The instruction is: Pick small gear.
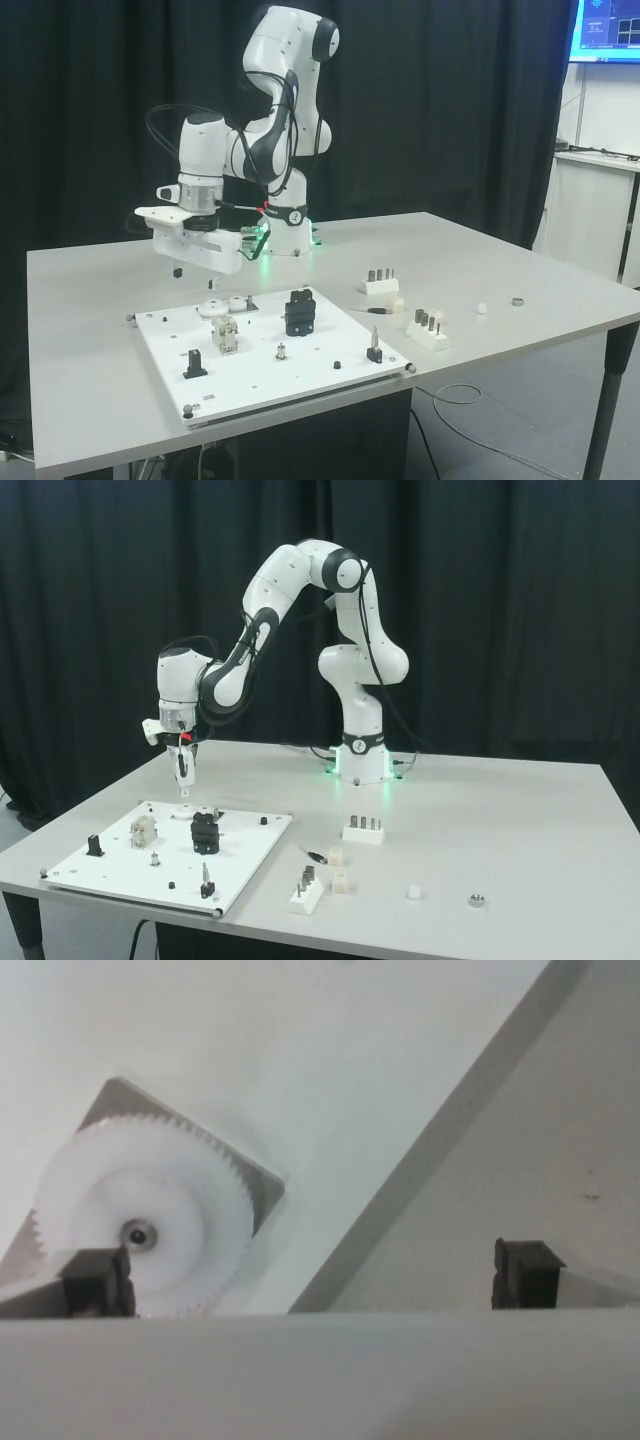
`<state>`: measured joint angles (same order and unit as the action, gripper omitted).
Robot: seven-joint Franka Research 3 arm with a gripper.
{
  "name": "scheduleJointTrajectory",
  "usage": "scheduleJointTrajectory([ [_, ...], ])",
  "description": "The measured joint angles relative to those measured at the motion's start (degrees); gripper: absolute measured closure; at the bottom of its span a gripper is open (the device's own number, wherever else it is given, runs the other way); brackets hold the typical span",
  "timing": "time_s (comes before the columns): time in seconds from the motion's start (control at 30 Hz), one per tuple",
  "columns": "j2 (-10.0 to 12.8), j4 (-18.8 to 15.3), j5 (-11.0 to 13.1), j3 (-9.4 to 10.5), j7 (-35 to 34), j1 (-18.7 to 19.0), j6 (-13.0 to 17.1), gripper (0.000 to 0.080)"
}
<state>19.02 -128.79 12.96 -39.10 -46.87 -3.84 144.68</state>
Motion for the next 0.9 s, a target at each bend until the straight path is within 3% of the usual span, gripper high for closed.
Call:
scheduleJointTrajectory([
  [0.9,-0.1,0.0,0.0,-0.11,0.8,0.0,0.0,0.0003],
])
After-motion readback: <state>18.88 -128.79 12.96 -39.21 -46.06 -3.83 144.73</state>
